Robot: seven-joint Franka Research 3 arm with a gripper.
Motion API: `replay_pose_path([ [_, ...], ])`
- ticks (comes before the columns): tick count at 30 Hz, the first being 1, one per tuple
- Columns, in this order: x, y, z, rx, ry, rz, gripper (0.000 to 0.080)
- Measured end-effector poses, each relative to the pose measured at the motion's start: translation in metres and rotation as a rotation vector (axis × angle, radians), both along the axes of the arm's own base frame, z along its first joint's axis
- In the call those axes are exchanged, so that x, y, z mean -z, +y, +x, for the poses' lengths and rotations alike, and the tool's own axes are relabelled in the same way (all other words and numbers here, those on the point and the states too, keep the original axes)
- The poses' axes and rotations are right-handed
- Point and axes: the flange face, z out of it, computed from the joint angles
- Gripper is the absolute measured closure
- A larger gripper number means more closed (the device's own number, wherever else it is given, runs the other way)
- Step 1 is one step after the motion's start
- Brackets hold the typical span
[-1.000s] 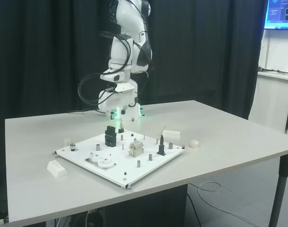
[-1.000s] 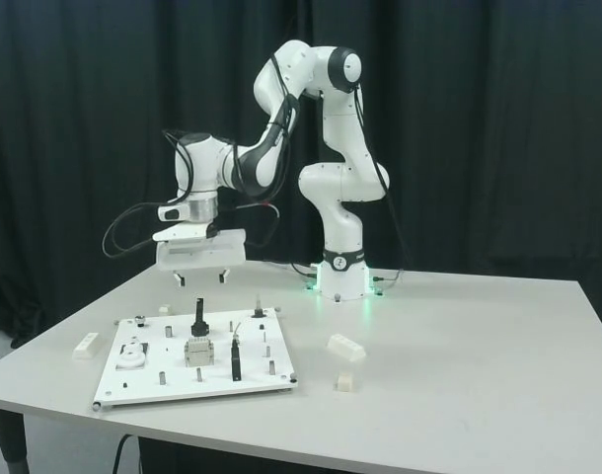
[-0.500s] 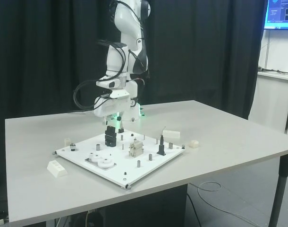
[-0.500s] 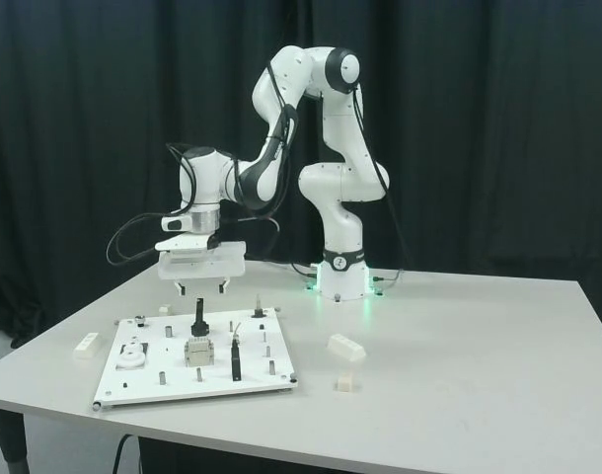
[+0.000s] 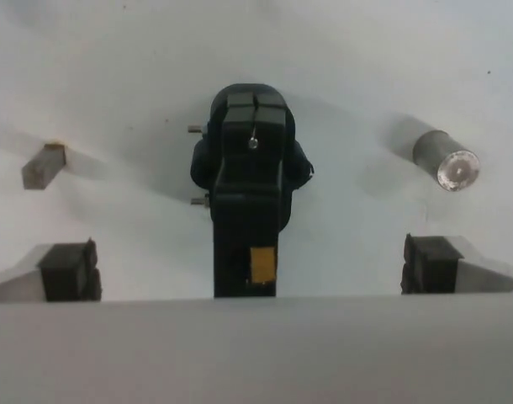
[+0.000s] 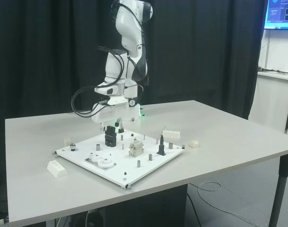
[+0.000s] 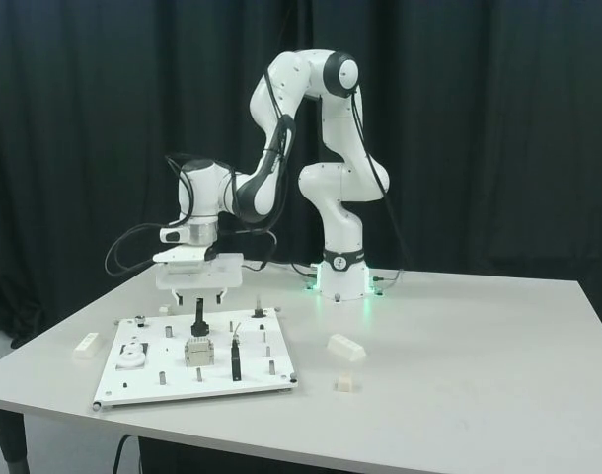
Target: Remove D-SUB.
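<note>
I see the black D-SUB (image 5: 250, 189) standing upright on the white board (image 7: 173, 380), and my gripper (image 7: 199, 294) hangs directly above it. Its fingers (image 5: 69, 271) are spread wide on either side of the connector, gripping nothing. A grey peg (image 5: 446, 161) stands beside the connector, probably metal.

Lying on the table (image 6: 238, 137): white blocks (image 7: 346, 347) at the board's (image 7: 271, 380) three o'clock, another block (image 7: 86, 344) at nine. Hanging behind: black curtain (image 7: 498, 128).
</note>
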Motion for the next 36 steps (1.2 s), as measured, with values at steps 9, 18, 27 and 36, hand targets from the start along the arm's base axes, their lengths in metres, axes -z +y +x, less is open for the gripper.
replay_pose_path([
  [9, 0.011, -0.002, 0.000, -0.011, -0.003, 0.009, 0.0003],
  [18, 0.015, -0.002, -0.001, -0.006, 0.002, 0.013, 0.0104],
  [27, 0.014, -0.002, -0.001, -0.005, 0.002, 0.016, 0.0270],
  [36, 0.000, -0.004, 0.005, 0.009, -0.016, 0.022, 0.0647],
])
